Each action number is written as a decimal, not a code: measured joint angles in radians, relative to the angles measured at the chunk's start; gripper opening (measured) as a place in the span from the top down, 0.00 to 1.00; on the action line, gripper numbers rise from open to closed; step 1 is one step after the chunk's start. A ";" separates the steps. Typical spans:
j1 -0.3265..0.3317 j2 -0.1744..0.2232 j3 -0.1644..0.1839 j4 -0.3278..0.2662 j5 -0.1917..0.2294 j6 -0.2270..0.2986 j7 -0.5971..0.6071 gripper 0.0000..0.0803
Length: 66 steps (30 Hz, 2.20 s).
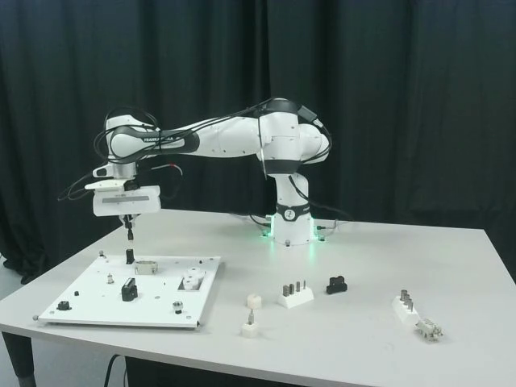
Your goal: Insert USB.
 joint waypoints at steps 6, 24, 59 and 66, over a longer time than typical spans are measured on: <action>0.000 0.000 0.005 -0.010 0.014 0.003 -0.016 0.97; -0.004 0.000 0.028 -0.018 0.051 0.027 -0.034 0.97; -0.013 -0.007 0.033 -0.019 0.089 0.002 -0.032 0.97; -0.013 -0.007 0.033 -0.019 0.090 0.001 -0.032 0.97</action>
